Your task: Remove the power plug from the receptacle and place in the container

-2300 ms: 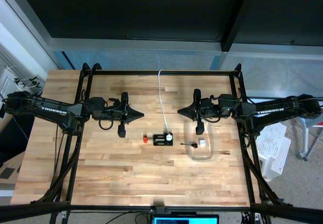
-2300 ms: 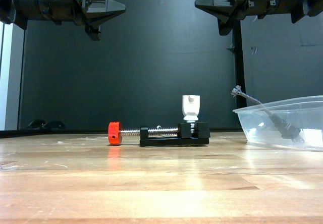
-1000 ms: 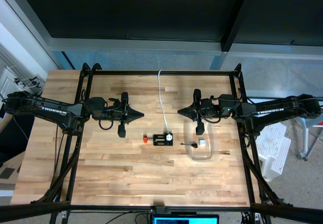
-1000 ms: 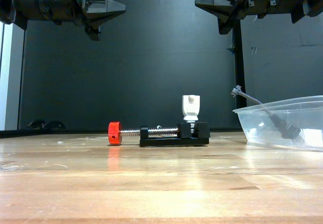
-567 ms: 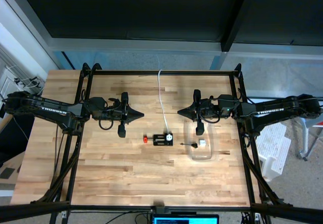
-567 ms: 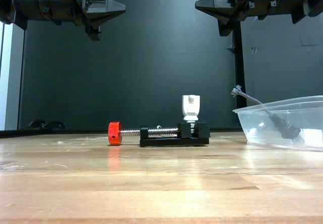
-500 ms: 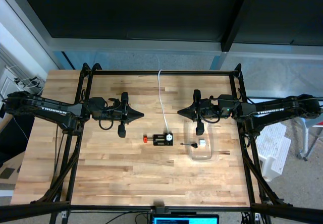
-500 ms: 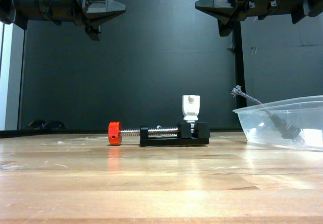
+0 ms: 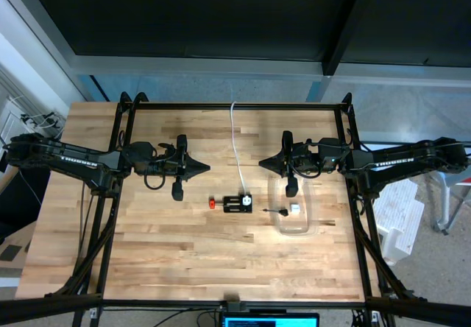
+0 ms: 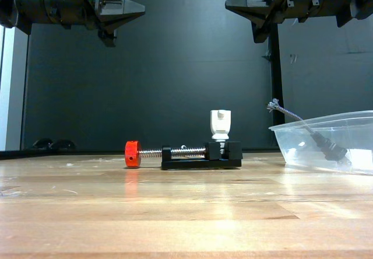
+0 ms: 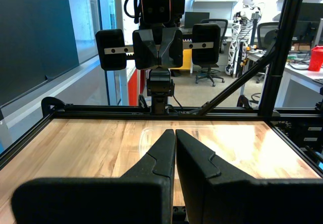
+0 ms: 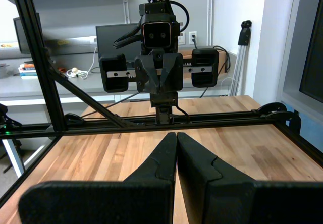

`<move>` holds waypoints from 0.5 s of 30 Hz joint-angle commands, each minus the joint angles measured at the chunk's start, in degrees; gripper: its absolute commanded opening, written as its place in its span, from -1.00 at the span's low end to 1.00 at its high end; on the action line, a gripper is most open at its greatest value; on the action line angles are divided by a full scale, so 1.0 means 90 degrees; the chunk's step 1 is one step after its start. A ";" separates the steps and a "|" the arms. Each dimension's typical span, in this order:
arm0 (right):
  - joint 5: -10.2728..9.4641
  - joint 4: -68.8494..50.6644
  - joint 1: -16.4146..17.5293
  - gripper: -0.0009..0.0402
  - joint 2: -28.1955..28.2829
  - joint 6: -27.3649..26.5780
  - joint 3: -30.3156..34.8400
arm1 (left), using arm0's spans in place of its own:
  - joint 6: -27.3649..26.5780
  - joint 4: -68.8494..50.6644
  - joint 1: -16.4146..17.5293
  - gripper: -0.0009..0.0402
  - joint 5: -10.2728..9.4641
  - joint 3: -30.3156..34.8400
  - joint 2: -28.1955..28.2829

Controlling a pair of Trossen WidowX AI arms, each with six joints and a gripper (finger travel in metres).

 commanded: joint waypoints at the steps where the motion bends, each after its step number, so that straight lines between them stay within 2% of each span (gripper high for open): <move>1: -0.0007 0.0100 0.0005 -0.96 0.0000 -0.0002 -0.0019 | 0.0000 0.0000 0.0000 -0.96 0.0002 0.0002 0.0002; 15: 0.0126 0.0333 0.0022 -0.96 0.0015 -0.0017 -0.0168 | 0.0000 0.0000 0.0000 -0.96 0.0002 0.0002 0.0002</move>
